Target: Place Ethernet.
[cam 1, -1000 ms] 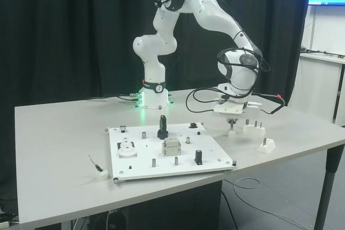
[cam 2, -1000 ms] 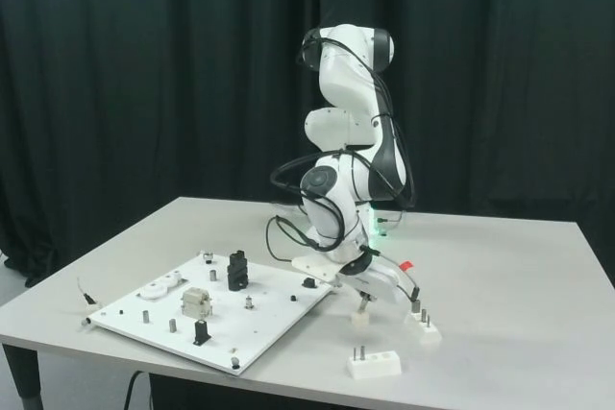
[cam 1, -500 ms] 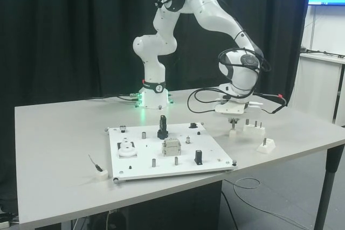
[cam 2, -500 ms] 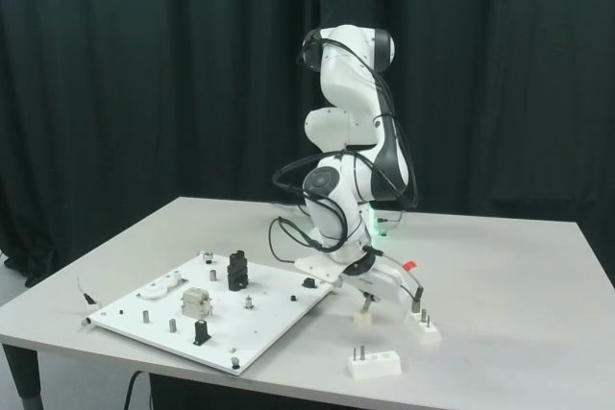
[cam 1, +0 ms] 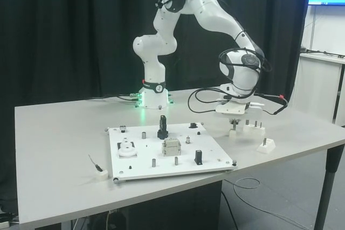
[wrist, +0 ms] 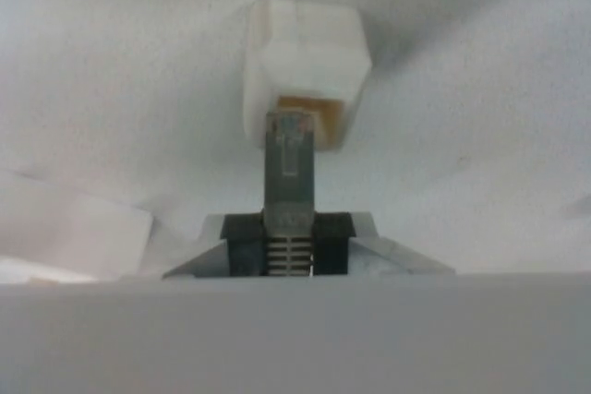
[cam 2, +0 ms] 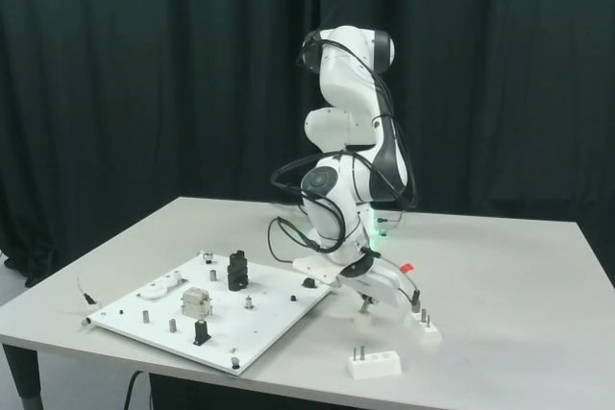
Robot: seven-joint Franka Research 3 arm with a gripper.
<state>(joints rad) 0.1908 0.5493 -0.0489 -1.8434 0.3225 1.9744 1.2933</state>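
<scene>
End effector (wrist: 289, 251) clamped on the Ethernet plug (wrist: 289, 173), which hangs just above a small white holder block (wrist: 300, 66) on the grey surface (cam 1: 59, 133). Plug looks light, rigid, its latch tab probably fragile; grip the body sides.

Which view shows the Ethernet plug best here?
The wrist view: the Ethernet plug stands shut in the jaws, directly over the small white holder. In both room views the gripper hides it almost entirely.
</scene>
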